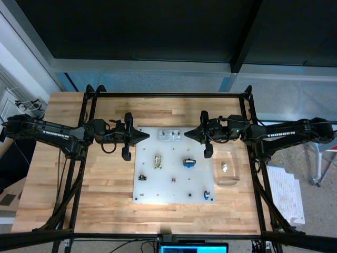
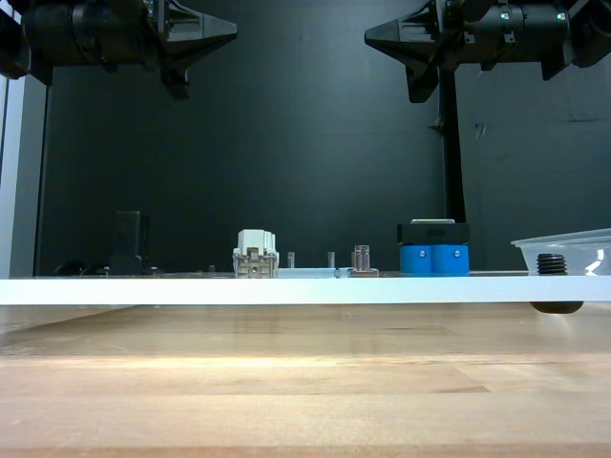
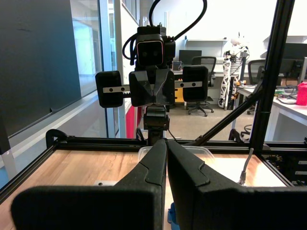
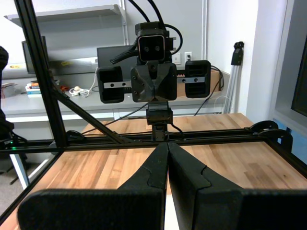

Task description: Pick the RJ45 connector and install on taskboard

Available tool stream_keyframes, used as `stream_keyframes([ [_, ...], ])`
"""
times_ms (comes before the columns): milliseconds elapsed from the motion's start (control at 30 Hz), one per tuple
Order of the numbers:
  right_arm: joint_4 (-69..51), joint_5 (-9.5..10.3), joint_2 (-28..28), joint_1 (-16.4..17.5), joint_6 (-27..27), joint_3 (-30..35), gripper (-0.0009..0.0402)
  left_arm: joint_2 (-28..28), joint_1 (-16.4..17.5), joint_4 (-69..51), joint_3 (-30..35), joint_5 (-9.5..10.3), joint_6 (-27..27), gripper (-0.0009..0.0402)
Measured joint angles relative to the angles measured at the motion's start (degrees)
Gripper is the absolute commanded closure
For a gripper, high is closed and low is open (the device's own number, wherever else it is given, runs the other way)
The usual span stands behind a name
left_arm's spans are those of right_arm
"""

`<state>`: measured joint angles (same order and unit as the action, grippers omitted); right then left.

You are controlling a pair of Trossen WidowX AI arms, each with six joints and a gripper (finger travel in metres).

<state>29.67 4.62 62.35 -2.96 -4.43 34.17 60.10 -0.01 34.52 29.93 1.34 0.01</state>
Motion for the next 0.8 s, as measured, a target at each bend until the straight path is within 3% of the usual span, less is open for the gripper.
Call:
stream_keyframes([
  [800,-0.02,-0.07,0.00,-0.04,0.50,0.00,0.0393,0.00,0.00,0.00,0.02,-0.02,0.02,0.0393],
])
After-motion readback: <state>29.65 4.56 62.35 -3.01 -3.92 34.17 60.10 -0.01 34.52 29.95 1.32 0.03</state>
